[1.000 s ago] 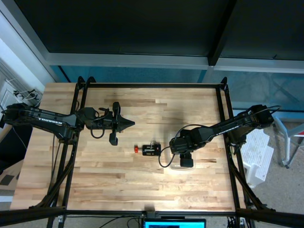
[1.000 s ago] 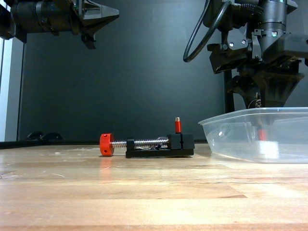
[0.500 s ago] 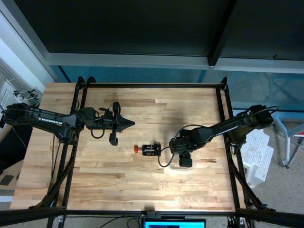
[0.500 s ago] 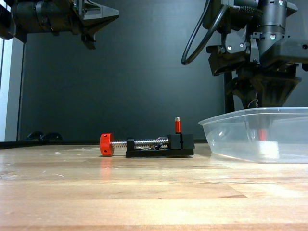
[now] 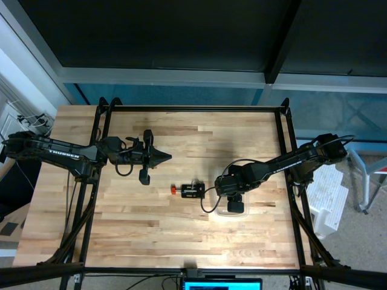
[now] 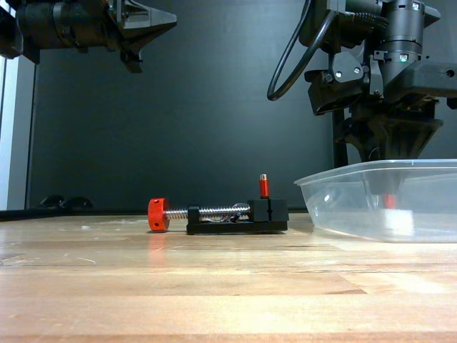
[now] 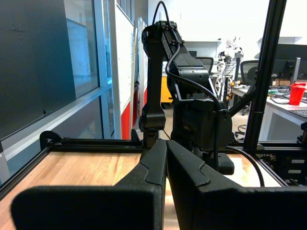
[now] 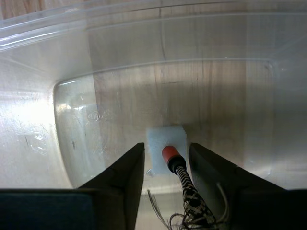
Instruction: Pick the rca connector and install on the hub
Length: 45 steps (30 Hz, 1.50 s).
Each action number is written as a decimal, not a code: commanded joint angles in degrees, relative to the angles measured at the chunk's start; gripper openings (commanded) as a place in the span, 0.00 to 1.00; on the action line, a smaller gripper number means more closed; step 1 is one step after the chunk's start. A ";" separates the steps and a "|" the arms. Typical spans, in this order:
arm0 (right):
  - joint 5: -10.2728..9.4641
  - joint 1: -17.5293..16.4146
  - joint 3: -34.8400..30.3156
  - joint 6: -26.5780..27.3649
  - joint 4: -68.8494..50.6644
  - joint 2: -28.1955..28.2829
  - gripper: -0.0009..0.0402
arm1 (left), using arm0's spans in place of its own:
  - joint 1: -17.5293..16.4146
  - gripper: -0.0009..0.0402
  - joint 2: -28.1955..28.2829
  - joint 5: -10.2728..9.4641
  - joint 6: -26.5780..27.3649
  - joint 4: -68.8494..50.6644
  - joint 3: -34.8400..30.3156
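Note:
The rca connector point(image 8: 169, 154), a red-tipped plug on a braided metal lead, rests on a small white block point(image 8: 163, 136) inside the clear tray point(image 6: 343, 175). In the low view the rca connector point(image 6: 389, 202) shows through the tray wall. My right gripper point(image 8: 165, 146) hangs over the tray, open, its fingers on either side of the plug with gaps showing. The hub point(image 5: 192, 191) is a black block with a red knob point(image 6: 158, 214) and lies left of the tray. My left gripper point(image 5: 168, 157) is shut, high over the back left of the table.
The hub point(image 6: 235, 214) carries a short red post point(image 6: 263, 186) on top and a screw running to the knob. A black cable loops from the right arm point(image 5: 208, 202) beside the tray. Black frame rails point(image 5: 100, 181) run along both table sides.
My right gripper has risen a little above the tray while the plug and white block stayed where they were. The left arm and the hub have not moved.

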<state>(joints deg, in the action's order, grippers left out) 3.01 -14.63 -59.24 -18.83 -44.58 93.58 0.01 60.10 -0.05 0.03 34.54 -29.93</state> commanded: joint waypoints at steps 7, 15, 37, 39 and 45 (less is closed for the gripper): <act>0.42 0.00 -0.02 -0.37 -0.20 0.00 0.14 | -0.02 0.02 0.02 0.00 -0.02 0.02 -0.02; 0.44 -0.02 -0.02 -0.24 -0.09 -0.02 0.02 | 0.00 0.02 0.02 0.00 -0.02 0.00 -0.02; 0.44 -0.02 -0.02 -0.39 0.13 -0.02 0.02 | 0.00 0.02 0.02 0.00 -0.02 0.00 -0.02; 0.44 -0.02 -0.02 -0.39 0.13 -0.02 0.02 | 0.00 0.02 0.02 0.00 -0.02 0.02 -0.02; 0.44 -0.02 -0.02 -0.39 0.13 -0.04 0.02 | 0.00 0.02 0.02 0.00 -0.02 0.00 -0.02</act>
<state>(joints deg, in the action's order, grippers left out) 3.42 -14.63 -59.24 -19.20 -44.47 93.58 0.01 60.10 -0.08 0.03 34.54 -29.95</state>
